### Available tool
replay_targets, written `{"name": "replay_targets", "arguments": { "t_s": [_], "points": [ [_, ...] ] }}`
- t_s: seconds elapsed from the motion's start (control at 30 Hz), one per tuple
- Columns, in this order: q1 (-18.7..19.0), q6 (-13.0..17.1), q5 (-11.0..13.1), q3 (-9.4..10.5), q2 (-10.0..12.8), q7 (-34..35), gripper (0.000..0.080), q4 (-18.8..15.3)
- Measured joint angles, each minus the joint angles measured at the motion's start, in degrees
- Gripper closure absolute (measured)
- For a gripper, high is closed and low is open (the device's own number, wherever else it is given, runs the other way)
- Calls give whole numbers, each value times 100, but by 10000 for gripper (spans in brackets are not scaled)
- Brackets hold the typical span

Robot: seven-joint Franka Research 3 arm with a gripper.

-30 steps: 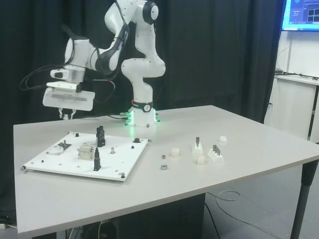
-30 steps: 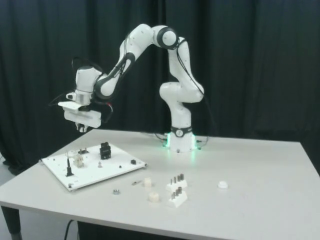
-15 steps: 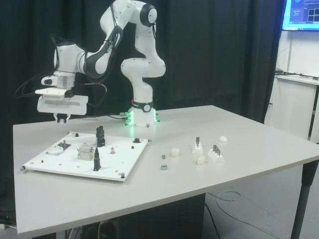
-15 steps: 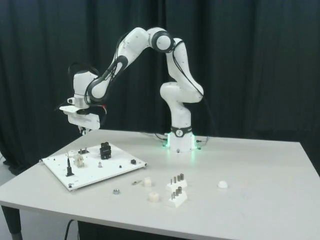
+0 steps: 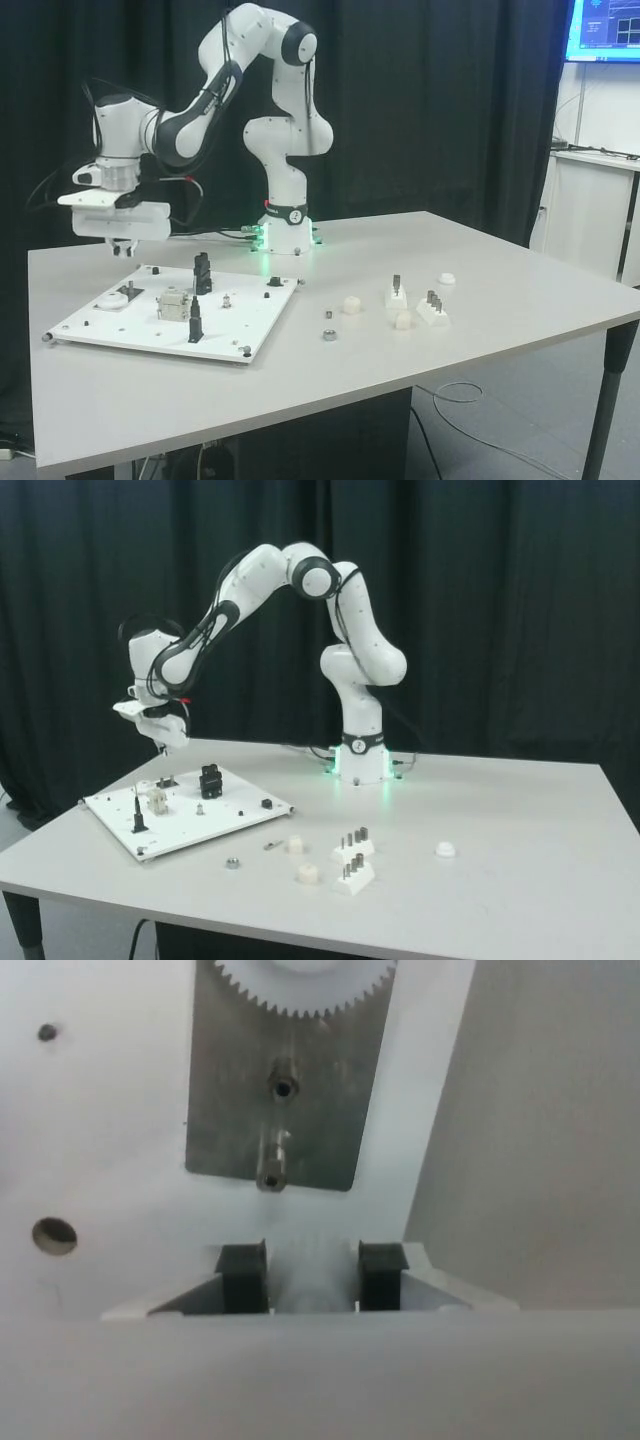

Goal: Insert small gear.

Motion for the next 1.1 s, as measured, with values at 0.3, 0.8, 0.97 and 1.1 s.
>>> {"name": "replay_targets", "arguments": {
  "t_s": [0.3,0.8,0.97,1.1],
  "points": [
    [-2,-353,346,21,532,-7,610,431],
    [-129,-561,695,31,636,-547,610,468],
    [-210,-552,848,31,636,-795,610,433],
    [-270,-515,1014,30,636,-985,610,393]
  ]
}}
